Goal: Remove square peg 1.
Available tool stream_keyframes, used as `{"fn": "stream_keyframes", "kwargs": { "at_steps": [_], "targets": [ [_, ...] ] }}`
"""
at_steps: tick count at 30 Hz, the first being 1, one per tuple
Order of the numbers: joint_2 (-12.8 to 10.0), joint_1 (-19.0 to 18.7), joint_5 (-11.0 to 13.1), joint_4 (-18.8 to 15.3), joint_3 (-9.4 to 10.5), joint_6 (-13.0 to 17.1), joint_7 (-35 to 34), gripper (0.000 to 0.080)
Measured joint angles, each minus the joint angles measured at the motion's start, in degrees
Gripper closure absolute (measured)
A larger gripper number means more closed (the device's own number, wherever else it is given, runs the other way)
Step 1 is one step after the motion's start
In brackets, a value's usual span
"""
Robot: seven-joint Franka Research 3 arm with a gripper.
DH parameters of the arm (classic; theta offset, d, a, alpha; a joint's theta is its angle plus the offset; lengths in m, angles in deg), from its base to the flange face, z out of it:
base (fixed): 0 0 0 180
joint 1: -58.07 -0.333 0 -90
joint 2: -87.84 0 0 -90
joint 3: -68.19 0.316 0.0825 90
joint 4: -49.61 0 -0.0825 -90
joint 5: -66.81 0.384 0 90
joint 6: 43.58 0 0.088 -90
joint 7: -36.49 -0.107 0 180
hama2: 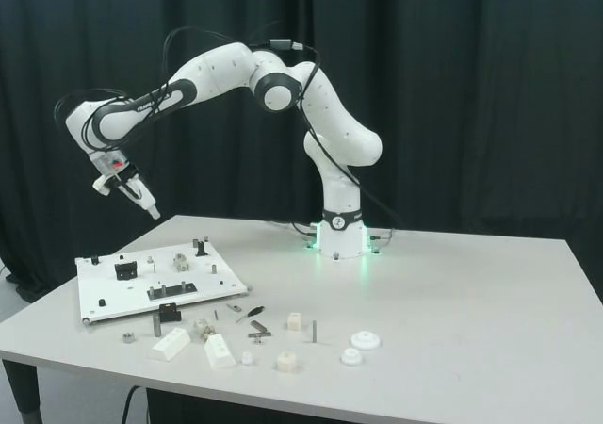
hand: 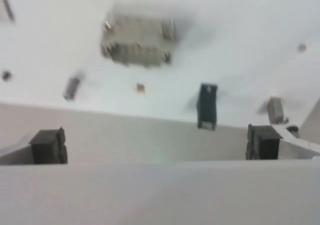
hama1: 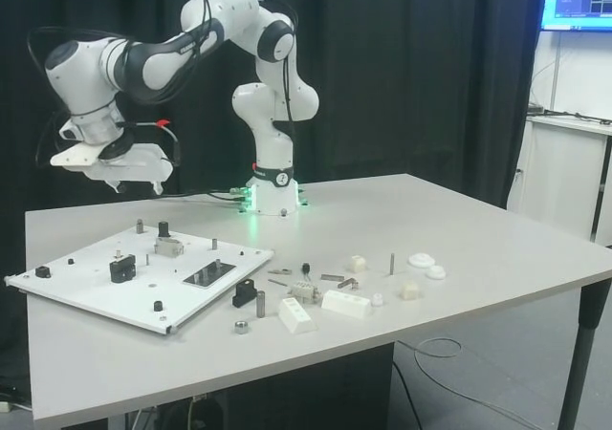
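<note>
Pincer (hand: 155,147) spread, empty, high above white board (hama1: 86,282) at frame left. Judgement: descend vertically, centre fingers over black peg (hand: 207,106), then close squarely.

The gripper (hama1: 120,183) hung high above the white board (hama1: 115,291), its two black fingertips (hand: 48,146) spread wide with nothing between them. Open air lay all the way down from the fingers to the board. Well below them stood the obstacles on the board: a grey block (hand: 138,40), a black upright block (hand: 207,106), a small grey peg (hand: 72,86) and a low stud (hand: 140,87), each apart from the others with bare board between. Beyond the board's far edge from the fingers, loose parts (hama1: 320,296) crowded the grey table (hama1: 478,248); the table further off lay open.
</note>
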Motion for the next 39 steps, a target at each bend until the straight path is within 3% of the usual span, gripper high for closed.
{"fn": "stream_keyframes", "kwargs": {
  "at_steps": [8,18,26,39],
  "targets": [
    [0.00,-1.38,1.40,1.72,0.00,5.49,-3.30,0.0003],
    [-0.07,-2.21,2.30,0.48,0.00,12.83,-4.17,0.0003],
    [-0.04,-2.83,2.95,-3.97,0.00,17.68,-4.52,0.0003],
    [1.39,-4.41,4.59,-14.40,0.00,27.67,-4.94,0.0003]
  ]
}}
